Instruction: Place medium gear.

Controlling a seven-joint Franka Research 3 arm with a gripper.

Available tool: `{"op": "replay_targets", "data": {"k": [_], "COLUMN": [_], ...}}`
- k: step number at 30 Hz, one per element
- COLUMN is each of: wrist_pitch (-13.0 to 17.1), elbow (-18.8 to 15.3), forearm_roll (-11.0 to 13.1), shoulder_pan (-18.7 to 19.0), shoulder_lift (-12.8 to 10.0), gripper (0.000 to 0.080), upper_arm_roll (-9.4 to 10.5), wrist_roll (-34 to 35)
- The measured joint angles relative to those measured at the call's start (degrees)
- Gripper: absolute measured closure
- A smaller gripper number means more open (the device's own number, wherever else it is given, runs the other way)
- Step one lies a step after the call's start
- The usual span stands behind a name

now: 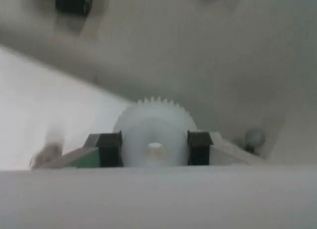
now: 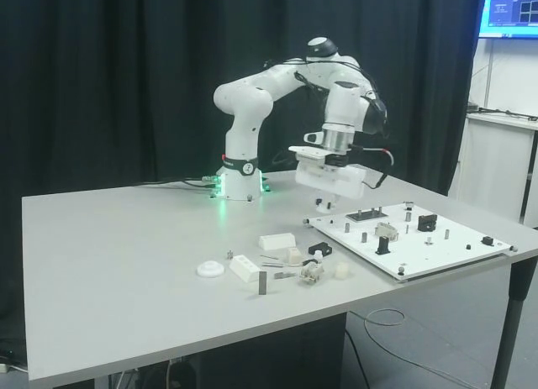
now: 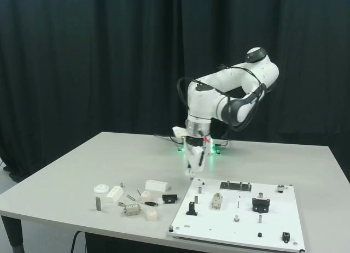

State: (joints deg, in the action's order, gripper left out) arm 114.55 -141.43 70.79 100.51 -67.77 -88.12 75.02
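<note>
Pinching medium gear | hand apparently above white board's corner

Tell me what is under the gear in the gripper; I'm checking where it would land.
In the wrist view, the white gear sits between the gripper fingers. Beyond it shows the white board edge and grey table. The spot straight below is covered by the gear.

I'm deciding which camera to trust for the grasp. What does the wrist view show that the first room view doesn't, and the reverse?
Wrist view only: the white gear clamped between the hand's black fingertips.
First room view only: the whole arm, loose parts on the grey table.
Both: the white board.
</note>
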Motion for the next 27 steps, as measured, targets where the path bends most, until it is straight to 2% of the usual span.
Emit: {"op": "replay_targets", "data": {"k": [6, 13, 27], "wrist_pitch": [-0.7, -2.4, -2.5], "elbow": [0.0, 0.0, 0.3], "forearm_roll": [1.5, 5.0, 10.4], "shoulder_pan": [-4.4, -8.2, -11.9], "shoulder_lift": [0.0, 0.0, -0.6], "gripper": [0.0524, 0.0524, 0.0524], "upper_arm_roll": [0.61, 2.17, 5.71], "wrist_roll": [-5.1, -9.9, -16.1]}}
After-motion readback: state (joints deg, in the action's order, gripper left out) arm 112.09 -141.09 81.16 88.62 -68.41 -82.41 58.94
